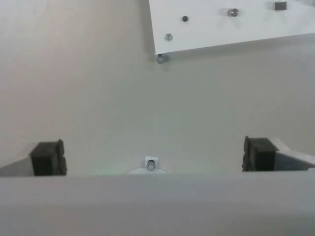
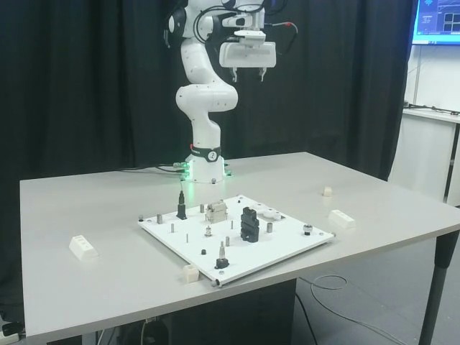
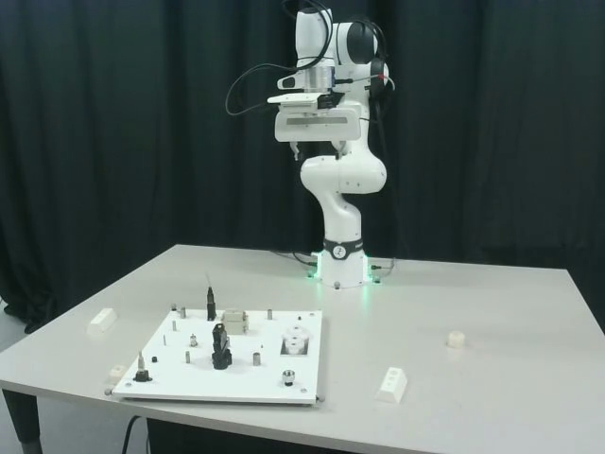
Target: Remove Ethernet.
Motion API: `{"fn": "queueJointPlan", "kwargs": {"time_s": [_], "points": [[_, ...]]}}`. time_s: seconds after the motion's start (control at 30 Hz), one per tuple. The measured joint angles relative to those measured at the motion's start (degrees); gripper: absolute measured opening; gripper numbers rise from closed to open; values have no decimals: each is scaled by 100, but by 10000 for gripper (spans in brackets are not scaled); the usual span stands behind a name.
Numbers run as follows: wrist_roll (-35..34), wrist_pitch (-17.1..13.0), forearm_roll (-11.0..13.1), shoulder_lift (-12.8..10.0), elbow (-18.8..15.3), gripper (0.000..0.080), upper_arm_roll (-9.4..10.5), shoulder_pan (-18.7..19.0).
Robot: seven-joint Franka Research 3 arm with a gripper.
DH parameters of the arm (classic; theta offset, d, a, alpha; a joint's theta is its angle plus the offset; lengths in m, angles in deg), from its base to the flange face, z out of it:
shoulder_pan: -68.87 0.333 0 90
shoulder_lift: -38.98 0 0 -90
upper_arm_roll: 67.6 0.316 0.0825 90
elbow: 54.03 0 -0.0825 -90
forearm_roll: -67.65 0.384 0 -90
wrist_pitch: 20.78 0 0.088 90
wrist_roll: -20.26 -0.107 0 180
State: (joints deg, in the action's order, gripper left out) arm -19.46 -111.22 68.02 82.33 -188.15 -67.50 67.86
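A white board (image 2: 287, 241) (image 3: 265, 378) lies near the table's front edge with several small parts fixed on it. At its back corner a slim black plug (image 2: 182, 208) (image 3: 210, 305) stands upright beside a grey boxy socket (image 2: 215, 212) (image 3: 235, 322). Which part is the Ethernet connector I cannot tell. My gripper (image 2: 249, 73) (image 3: 317, 148) hangs high above the table, over the arm's base, open and holding nothing. In the wrist view the black pads (image 1: 48, 158) stand wide apart around the gripper's midpoint (image 1: 152, 157), and a corner of the board (image 1: 221, 29) shows far below.
Small white blocks lie loose on the grey table (image 2: 86, 208): one left of the board (image 2: 83, 246), one at its front corner (image 2: 190, 272), two to its right (image 2: 341, 218) (image 2: 327, 191). The arm's base (image 2: 205, 169) glows green. Black curtains hang behind.
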Motion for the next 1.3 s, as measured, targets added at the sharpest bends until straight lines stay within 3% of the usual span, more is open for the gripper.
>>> {"fn": "queueJointPlan", "kwargs": {"time_s": [0.8,0.97,1.3], "points": [[175,-176,-37,-204,75,800,-55,-24],[180,-424,-52,-301,75,800,-111,-53],[180,-1193,-244,-634,125,800,-249,-244]]}}
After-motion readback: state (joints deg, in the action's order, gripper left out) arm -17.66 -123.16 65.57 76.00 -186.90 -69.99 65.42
